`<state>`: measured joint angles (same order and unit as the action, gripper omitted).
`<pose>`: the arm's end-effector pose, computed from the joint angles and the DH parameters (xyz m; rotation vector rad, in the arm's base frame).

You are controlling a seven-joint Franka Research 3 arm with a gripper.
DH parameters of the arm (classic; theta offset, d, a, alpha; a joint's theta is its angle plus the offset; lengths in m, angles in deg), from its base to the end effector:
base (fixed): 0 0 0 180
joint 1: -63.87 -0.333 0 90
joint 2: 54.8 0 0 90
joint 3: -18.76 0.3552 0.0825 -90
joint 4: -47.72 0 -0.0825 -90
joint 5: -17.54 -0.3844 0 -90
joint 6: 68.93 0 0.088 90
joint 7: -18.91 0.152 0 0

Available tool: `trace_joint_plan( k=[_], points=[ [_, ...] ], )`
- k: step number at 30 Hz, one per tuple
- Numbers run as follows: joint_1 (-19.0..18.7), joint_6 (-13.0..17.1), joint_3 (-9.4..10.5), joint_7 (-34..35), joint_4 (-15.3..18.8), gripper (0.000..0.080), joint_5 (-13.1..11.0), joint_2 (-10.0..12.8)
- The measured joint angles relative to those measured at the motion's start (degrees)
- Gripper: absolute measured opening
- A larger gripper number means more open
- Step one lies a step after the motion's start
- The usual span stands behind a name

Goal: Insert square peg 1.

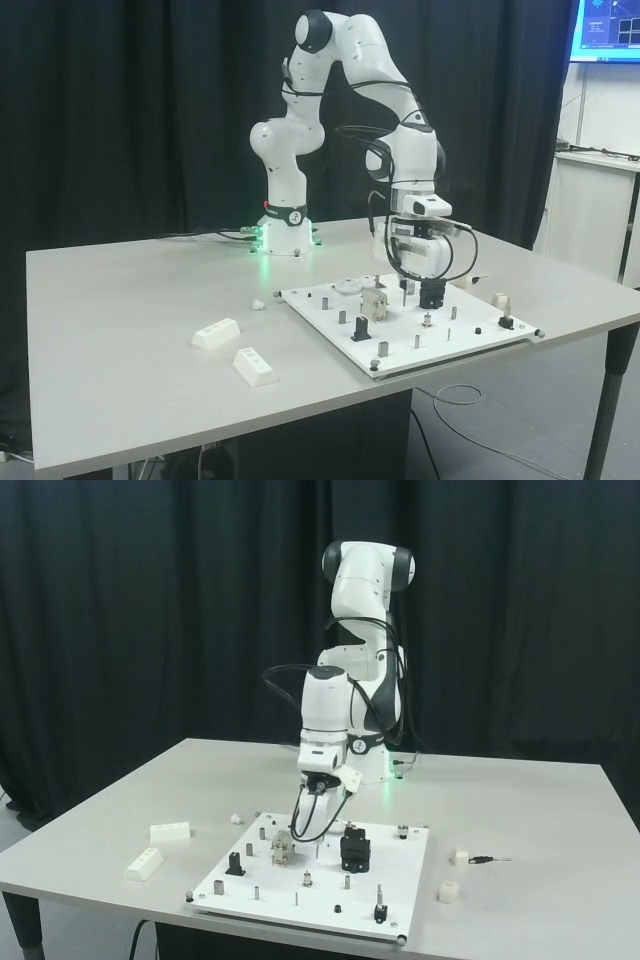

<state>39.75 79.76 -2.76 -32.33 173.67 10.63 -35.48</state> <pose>0.5808 0.0266 0.2389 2.7746 1.2787 0.0887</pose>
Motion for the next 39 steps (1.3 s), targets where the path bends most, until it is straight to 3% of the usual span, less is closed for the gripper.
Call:
trace_joint_plan(
  k=[39],
  points=[
    [0.22,-0.76,0.26,0.00,-0.31,0.0030,-1.72,0.87]
  ],
)
